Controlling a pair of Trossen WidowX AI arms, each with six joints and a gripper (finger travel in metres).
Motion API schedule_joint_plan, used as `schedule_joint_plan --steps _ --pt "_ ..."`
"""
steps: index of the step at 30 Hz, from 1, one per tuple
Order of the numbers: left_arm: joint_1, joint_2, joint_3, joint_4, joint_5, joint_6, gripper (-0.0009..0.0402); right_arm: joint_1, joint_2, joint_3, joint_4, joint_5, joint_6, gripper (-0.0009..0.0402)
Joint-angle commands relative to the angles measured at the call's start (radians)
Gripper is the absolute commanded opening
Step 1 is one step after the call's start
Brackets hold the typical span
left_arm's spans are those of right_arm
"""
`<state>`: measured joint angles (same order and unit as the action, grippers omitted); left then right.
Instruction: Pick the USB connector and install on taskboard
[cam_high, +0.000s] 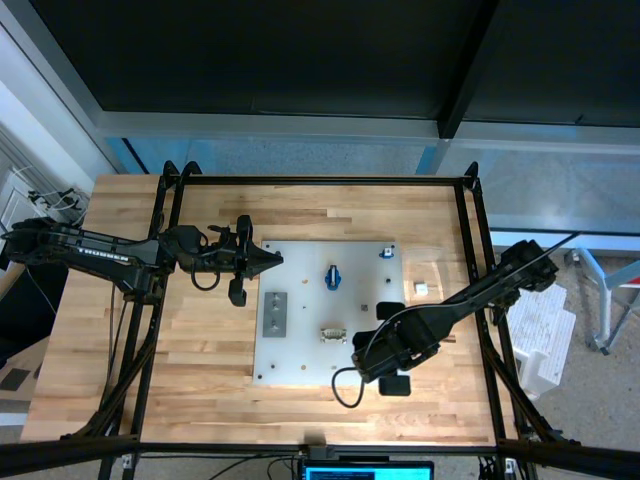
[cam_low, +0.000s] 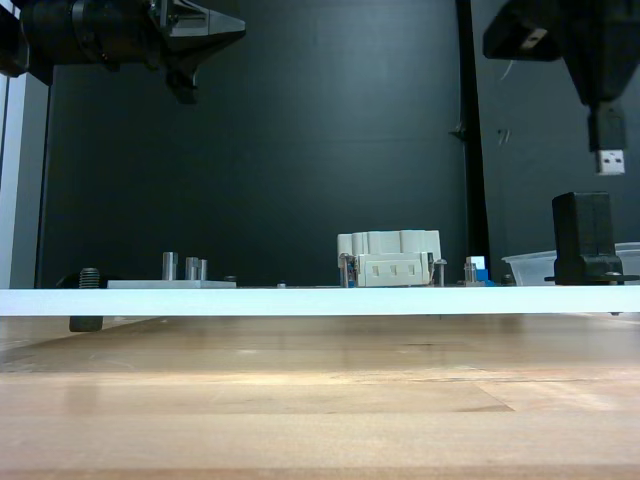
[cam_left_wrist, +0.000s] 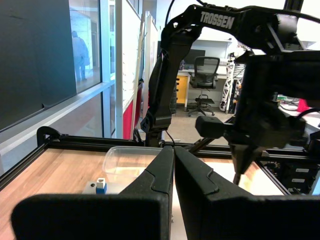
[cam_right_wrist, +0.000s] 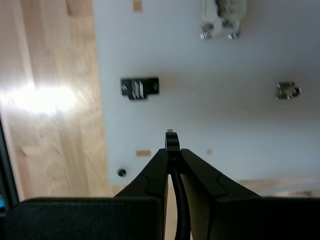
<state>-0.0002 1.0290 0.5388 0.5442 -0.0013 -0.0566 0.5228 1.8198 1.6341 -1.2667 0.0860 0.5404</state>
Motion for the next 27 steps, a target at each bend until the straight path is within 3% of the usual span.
schedule_joint_plan --steps 1,10,13,27 --pt "0.0 0.0 0.0 0.0 0.0 0.0 0.0 0.001 0.037 0.056 -0.001 0.0 -0.001 0.0" --pt "0.0 0.0 0.0 0.0 0.0 0.0 0.0 0.013 0.103 0.135 -0.031 0.006 0.002 0.0" --pt "0.0 0.0 0.0 0.0 0.0 0.0 0.0 0.015 0.103 0.135 -0.029 0.027 0.003 0.0" --pt "0.0 0.0 0.0 0.0 0.0 0.0 0.0 0.02 0.152 0.158 -0.006 0.018 -0.006 0.0"
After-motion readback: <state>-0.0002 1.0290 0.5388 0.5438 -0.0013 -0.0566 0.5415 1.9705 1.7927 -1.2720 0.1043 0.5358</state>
